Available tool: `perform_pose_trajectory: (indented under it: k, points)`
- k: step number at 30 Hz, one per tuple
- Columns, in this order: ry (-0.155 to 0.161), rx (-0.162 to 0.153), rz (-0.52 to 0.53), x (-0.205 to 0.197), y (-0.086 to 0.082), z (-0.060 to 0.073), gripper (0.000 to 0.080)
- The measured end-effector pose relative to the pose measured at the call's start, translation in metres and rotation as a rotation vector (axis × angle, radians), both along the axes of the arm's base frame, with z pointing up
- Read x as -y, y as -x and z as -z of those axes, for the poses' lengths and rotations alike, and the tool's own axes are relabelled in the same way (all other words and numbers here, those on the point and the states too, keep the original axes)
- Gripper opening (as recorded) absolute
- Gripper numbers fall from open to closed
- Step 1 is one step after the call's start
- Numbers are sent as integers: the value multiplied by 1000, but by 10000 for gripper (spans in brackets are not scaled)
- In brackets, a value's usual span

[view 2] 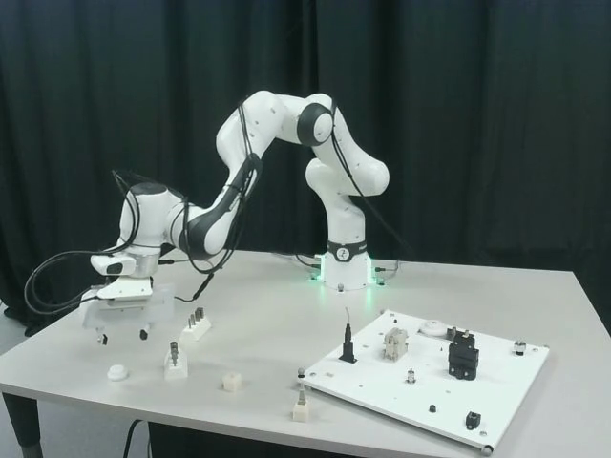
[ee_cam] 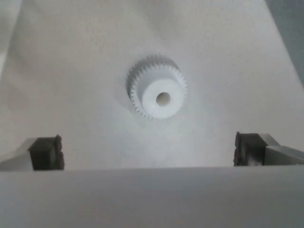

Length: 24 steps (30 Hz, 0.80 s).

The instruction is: Pick medium gear.

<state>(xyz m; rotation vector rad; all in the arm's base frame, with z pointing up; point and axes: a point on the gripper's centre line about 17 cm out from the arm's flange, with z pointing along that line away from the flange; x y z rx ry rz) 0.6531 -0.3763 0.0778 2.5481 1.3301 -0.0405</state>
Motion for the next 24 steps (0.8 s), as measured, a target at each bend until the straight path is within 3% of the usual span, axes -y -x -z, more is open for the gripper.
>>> perform_pose_trajectory:
  k: [11,24]
  points:
    - [-24,-14,-96,15,-2,21,800]
    - [-30,-28,-172,15,-8,37,800]
